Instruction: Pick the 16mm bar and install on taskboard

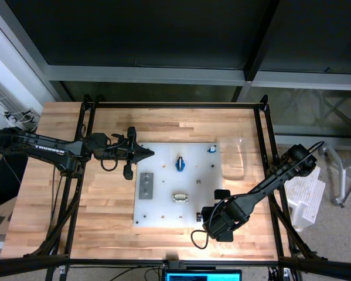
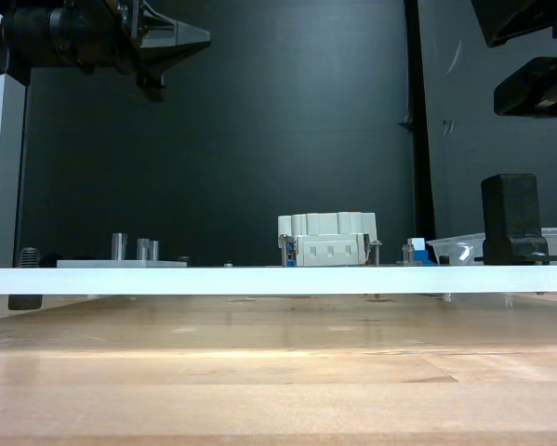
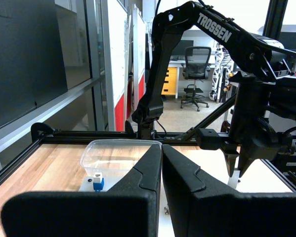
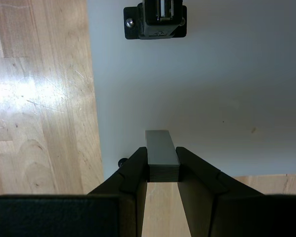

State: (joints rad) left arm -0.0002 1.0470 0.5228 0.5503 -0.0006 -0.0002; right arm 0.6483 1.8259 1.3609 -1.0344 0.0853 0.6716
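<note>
A: Beginning with the largest: looking at the wooden counter (image 1: 105,211), carrying the white taskboard (image 1: 163,170) in the middle.

B: And reaching over it, two arms. Asking first about the left hand (image 3: 161,148).

A: Hovering high over the left edge of the taskboard, fingers pressed together, gripping nothing. Probably just parking there.

B: Turning now to the right hand (image 4: 162,157).

A: Pointing down over the near right corner of the taskboard, clenching the grey bar (image 4: 161,140) between both fingers. So hanging in the air above the white plate, not yet sitting in any place on it.

B: Wondering about the handling of it.

A: Looking like metal: stiff, not bending, probably rather heavy for such a small piece. Also showing smooth flat sides, so possibly slipping under a weak squeeze. Pinching on the two flat sides, as now, seeming correct. Tilting between the fingers possibly spoiling the insertion, so needing a firm and straight grip.

B: Noticing anything smaller close by?

A: Only a black fitting (image 4: 155,19), standing on the taskboard ahead of the bar and apart from it. Not managing to find the seat for the bar.
</note>
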